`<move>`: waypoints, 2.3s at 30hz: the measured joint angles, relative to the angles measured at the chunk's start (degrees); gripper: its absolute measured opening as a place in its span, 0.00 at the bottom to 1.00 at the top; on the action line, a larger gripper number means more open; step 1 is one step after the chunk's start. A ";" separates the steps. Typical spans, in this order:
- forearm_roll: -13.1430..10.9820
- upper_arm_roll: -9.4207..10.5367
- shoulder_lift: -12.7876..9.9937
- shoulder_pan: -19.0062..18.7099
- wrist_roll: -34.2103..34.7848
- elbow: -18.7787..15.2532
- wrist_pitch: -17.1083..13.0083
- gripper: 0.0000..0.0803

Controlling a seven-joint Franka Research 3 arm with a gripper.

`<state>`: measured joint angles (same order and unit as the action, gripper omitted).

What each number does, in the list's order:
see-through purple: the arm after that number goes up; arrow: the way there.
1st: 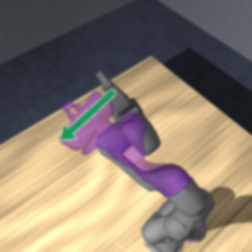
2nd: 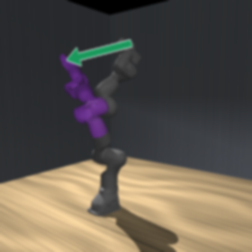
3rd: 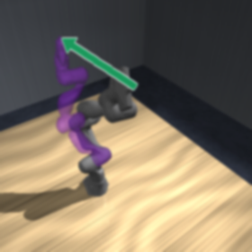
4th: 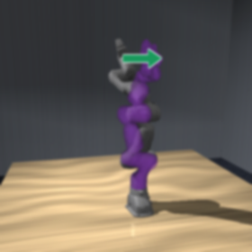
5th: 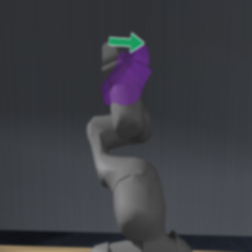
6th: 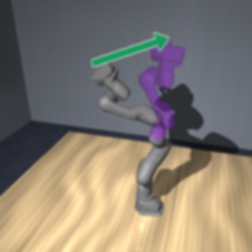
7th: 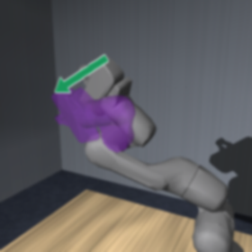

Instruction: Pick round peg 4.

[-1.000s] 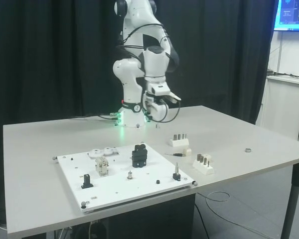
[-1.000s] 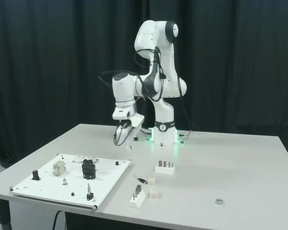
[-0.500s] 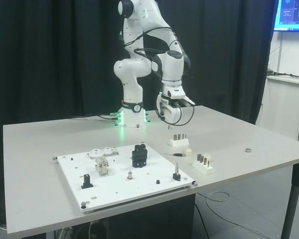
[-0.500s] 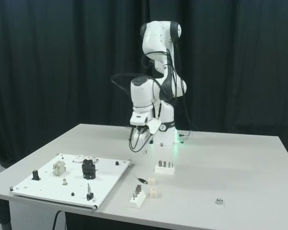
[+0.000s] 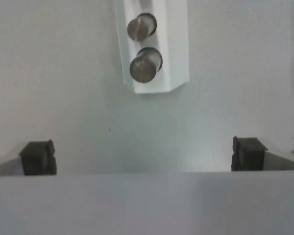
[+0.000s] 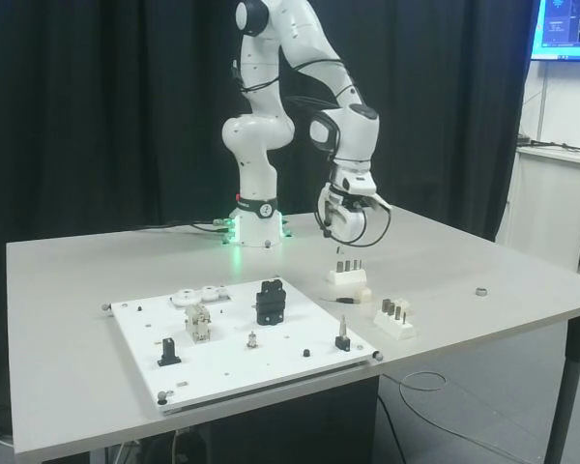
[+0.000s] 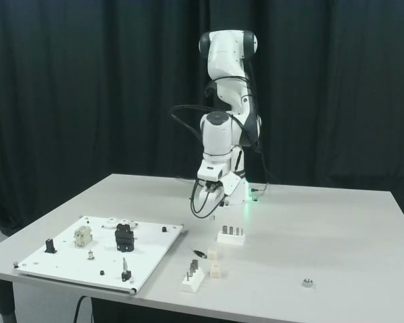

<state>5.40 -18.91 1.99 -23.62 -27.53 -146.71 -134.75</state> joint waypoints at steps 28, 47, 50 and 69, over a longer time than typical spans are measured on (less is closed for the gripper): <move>6.22 2.97 -2.92 -1.76 13.55 -0.93 -3.25 1.00; 8.82 4.79 -5.86 -1.73 18.20 -1.17 -4.96 1.00; 8.85 5.02 -6.41 -1.70 18.49 -1.18 -5.50 1.00; 10.05 5.74 -8.96 -1.47 20.64 -1.19 -7.78 1.00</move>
<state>15.45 -13.17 -6.97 -25.09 -6.90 -147.90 -142.53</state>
